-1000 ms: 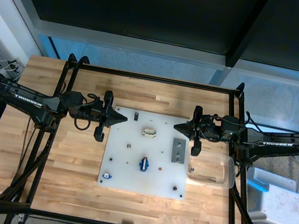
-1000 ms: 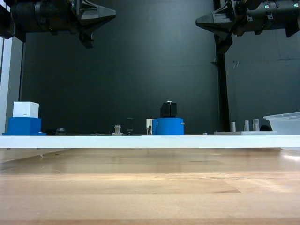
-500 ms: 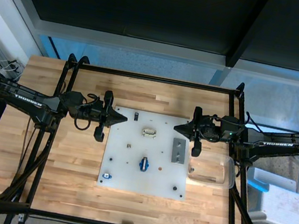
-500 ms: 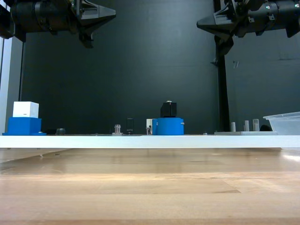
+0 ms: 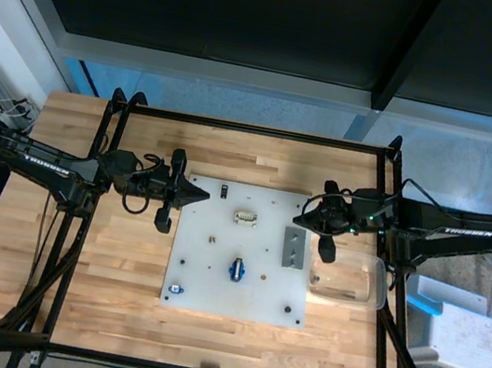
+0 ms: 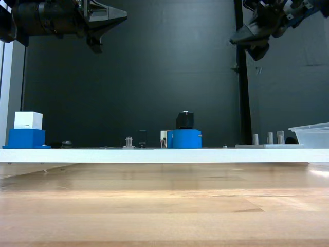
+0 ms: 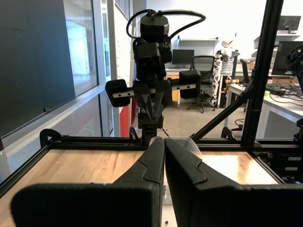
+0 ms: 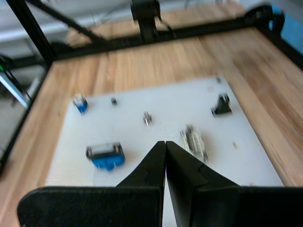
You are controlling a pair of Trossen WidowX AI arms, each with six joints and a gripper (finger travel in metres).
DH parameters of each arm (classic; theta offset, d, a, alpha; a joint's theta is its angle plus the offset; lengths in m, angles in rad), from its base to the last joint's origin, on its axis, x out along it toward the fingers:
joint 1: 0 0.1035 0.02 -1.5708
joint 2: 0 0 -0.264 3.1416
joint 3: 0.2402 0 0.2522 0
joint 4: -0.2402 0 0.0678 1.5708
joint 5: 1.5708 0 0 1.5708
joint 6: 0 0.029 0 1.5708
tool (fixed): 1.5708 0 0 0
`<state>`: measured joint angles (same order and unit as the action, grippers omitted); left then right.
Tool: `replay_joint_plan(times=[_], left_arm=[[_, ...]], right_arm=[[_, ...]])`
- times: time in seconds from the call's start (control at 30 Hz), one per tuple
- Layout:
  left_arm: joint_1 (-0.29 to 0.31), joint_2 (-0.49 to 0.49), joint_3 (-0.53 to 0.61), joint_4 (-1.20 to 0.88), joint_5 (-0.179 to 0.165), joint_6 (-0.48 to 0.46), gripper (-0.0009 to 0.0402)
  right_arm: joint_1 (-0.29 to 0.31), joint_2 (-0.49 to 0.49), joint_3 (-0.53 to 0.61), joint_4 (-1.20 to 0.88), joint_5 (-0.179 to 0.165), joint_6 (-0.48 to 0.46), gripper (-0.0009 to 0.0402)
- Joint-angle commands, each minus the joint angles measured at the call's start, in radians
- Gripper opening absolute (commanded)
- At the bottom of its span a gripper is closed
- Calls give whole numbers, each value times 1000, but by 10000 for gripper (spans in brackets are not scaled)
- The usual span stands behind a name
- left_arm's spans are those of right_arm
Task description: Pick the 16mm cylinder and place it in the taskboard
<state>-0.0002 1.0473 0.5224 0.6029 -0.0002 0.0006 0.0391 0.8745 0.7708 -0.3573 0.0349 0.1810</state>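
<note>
**Both Grippers Aloft, Jaws Empty**

Flat on the wooden table (image 5: 120, 257), between the two arms: the white taskboard (image 5: 212, 273), with a blue part (image 5: 236, 269) near its middle and a grey block (image 5: 294, 247) toward its right edge. Just beside that edge, a clear tray (image 5: 344, 301).

High over the board's left edge and level: the left gripper (image 5: 205, 193), jaws pressed together on nothing, with only a hairline between them in the left wrist view.

High over the board's far right part, just beyond the grey block: the right gripper (image 5: 297, 222), nose tipped down toward the board, jaws likewise together and empty.

In the low view, three short grey pins (image 6: 270, 138) upright by the grey block. Cannot tell which of these, if any, is the 16mm cylinder.
</note>
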Motion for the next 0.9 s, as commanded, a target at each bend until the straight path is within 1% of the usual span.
replay_joint_plan(times=[0.03, 0.13, 0.17, 0.23, 0.4, 0.6, 0.9], left_arm=[[0, 0, 0, 0, 0, 0, 0], [0, 0, 0, 0, 0, 0, 0], [0, 0, 0, 0, 0, 0, 0], [0, 0, 0, 0, 0, 0, 0], [0, 0, 0, 0, 0, 0, 0], [0, 0, 0, 0, 0, 0, 0], [0, 0, 0, 0, 0, 0, 0]], right_arm=[[11, 15, 52, -120, 3, 13, 0], [24, 38, 98, -225, 3, 24, 0], [30, 45, 113, -261, 8, 24, 0], [41, 58, 141, -323, 27, 32, 0], [53, 87, 194, -445, 25, 50, 0], [95, 124, 224, -542, 25, 92, 0], [137, 233, 312, -702, 23, 113, 0]])
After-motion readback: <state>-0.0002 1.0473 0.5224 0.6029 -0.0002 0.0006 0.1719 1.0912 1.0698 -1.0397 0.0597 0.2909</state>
